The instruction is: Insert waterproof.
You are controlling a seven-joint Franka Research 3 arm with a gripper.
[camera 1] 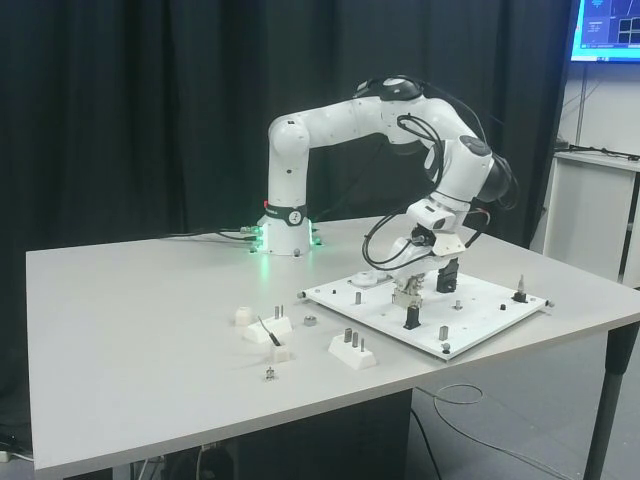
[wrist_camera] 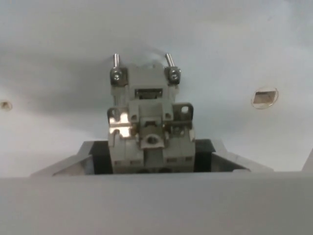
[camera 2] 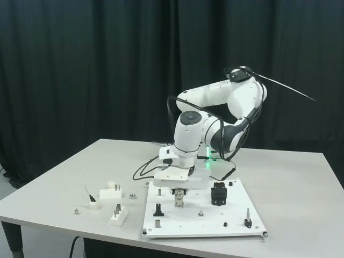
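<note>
1. Jaws [wrist_camera: 149,128] point straight down and are closed on the waterproof connector [wrist_camera: 146,93], a grey block with two upright screws at its far end; in the wrist view it hangs between the fingertips, just above the white board.
2. Grey bench [camera 1: 130,320] carries the whole set-up, with the arm's base [camera 1: 285,232] bolted near its back edge and lit green at the foot.
3. White arm [camera 2: 215,110] reaches from the base out and down, with black cables looped beside its wrist.
4. White board [camera 2: 236,223] lies flat on the bench below the wrist; the held connector sits over its middle part.
5. Black block fixture [camera 2: 218,194] stands on the board just beside the wrist.
6. Black upright holder [camera 2: 158,210] stands on the board nearer the front edge, on the other side of the connector.
7. Small upright pin [camera 2: 248,220] stands near the board's front corner.
8. White holder with two grey pegs [camera 1: 353,348] rests on the bench, just off the board's edge.
9. White holder with a thin black rod [camera 1: 274,343] leaning out of it sits nearby on the bench.
10. Small white round piece [camera 1: 246,315] lies beside these holders.
</note>
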